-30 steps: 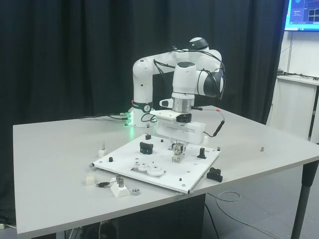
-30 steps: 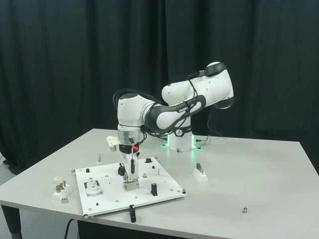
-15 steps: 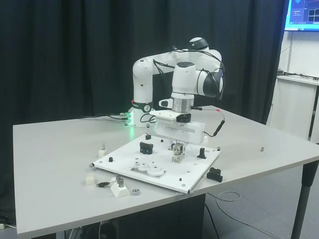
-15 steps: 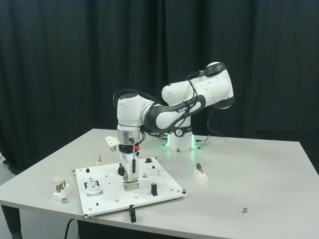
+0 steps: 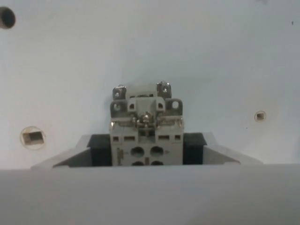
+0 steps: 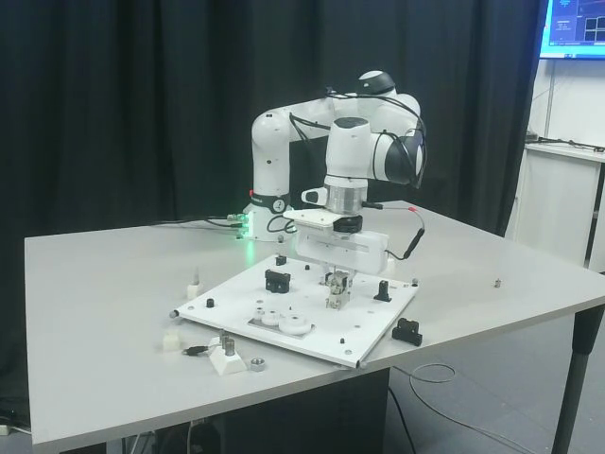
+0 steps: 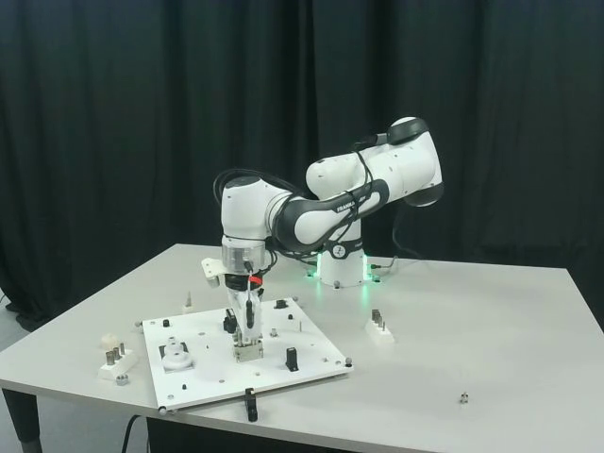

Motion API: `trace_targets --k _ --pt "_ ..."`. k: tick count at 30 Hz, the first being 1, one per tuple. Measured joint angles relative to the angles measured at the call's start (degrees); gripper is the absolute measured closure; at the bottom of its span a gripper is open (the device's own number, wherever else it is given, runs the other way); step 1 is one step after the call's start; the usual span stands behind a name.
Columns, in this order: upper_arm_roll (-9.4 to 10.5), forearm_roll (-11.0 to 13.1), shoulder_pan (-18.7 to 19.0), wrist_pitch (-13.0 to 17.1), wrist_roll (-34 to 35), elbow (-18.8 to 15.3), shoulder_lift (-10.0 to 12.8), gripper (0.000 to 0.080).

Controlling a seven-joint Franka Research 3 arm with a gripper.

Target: Insert waterproof.

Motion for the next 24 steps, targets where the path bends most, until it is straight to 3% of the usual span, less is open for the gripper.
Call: trace_targets --k 24 --pt "-0.01 -0.6 0.1 0.0 -0.9 0.0 0.0 0.0493"
